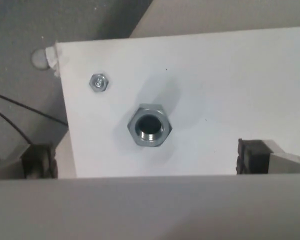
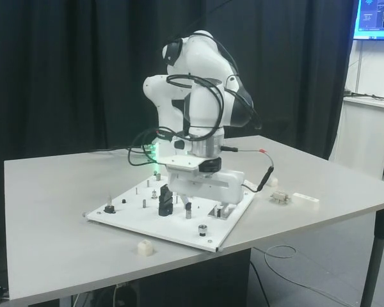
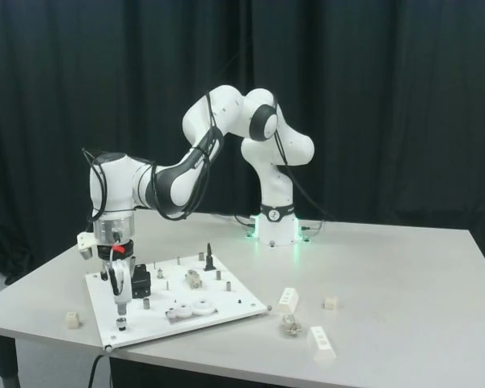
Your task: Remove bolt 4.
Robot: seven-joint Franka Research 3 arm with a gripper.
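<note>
White arm, bolted at the far side of the grey table, reaching out and down over the near corner of a white board that lies flat on the table. End effector: pointing straight down above the board, its two fingers spread wide apart and holding nothing; one black fingertip pad shows at one side of the wrist view, the other finger at the opposite side. Large hex bolt: standing in the board between the spread fingers, directly below the end effector, seen end-on with a dark hollow centre; whether it is bolt 4 cannot be told, as no number shows. Small hex bolt: set in the board near its corner, just beside the large one, apart from it. Other board fittings: black block, several small upright pins, two white gears. Loose on the table, off the board: small white blocks.
</note>
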